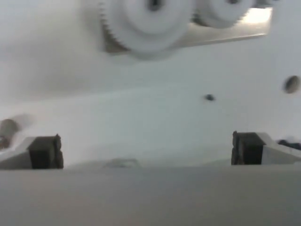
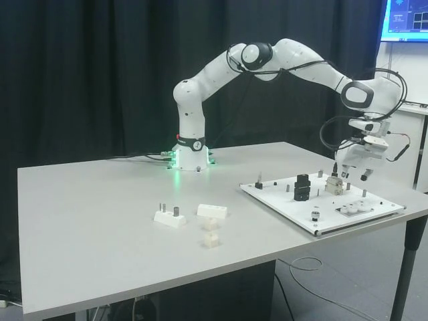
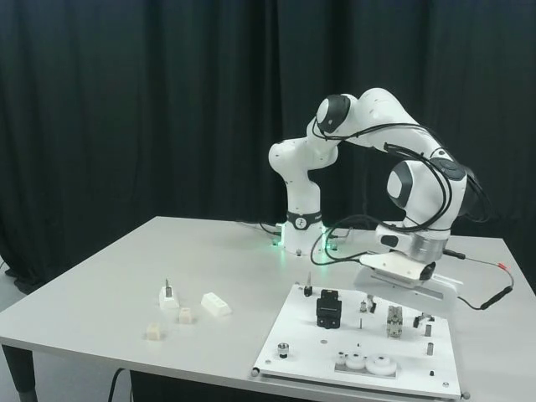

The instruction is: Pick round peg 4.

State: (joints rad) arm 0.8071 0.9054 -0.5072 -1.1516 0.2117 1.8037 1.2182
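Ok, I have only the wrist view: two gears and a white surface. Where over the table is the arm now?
Observer: The end effector hangs above a white board that lies near one end of the table.
Operator: Does it touch any part on the board?
Observer: It seems not. It looks clear of the parts under it, on the arm base's side of the gears.
Operator: Are there pegs off the board?
Observer: Yes. A small white holder on the bare table carries upright pegs. I cannot tell which one is peg 4.
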